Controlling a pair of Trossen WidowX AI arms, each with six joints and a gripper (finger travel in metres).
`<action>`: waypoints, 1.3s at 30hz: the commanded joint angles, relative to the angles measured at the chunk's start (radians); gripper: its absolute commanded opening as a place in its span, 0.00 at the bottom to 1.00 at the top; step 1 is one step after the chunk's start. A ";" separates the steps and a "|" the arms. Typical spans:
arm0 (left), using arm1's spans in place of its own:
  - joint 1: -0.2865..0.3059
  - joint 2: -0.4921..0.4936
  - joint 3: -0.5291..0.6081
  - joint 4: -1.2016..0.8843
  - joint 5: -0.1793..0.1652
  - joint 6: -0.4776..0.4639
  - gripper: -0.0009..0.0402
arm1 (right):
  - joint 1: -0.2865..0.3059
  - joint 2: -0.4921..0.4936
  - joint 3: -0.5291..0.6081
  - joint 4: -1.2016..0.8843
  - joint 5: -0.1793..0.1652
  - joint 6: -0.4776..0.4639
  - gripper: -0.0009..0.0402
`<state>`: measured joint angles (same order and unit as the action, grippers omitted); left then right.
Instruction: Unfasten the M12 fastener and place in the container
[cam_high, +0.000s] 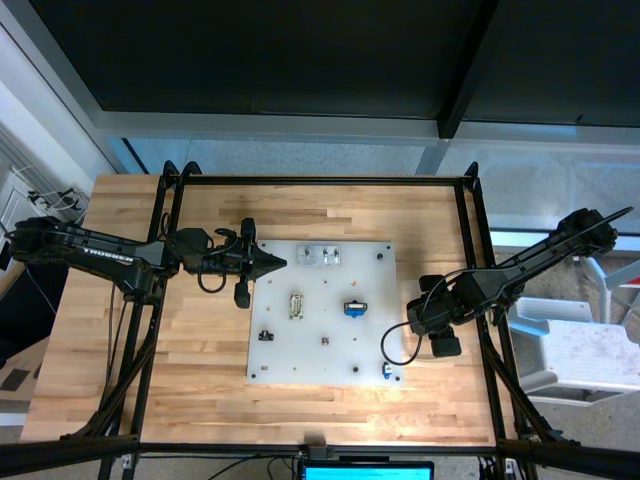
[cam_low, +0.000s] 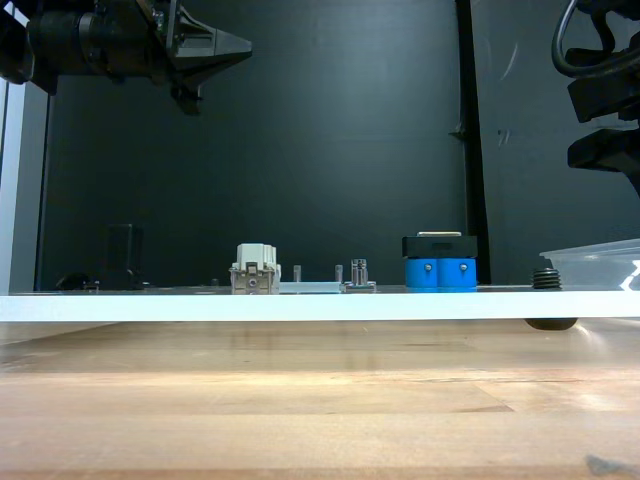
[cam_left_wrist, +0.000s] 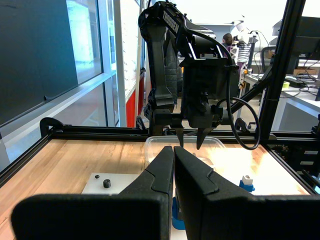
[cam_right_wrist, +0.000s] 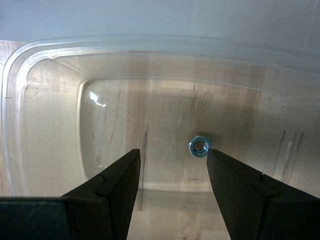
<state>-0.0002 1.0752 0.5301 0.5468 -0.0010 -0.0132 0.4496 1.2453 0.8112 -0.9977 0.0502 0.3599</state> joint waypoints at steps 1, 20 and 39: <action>0.000 0.000 0.000 0.000 0.000 0.000 0.02 | 0.000 0.000 0.000 0.002 0.001 0.000 0.47; 0.000 0.000 0.000 0.000 0.000 0.000 0.02 | 0.000 0.000 0.000 0.007 0.001 0.000 0.47; 0.000 0.000 0.000 0.000 0.000 0.000 0.02 | 0.000 0.000 0.000 0.016 0.001 0.000 0.47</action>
<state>-0.0002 1.0752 0.5297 0.5468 -0.0010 -0.0132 0.4496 1.2453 0.8112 -0.9821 0.0509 0.3595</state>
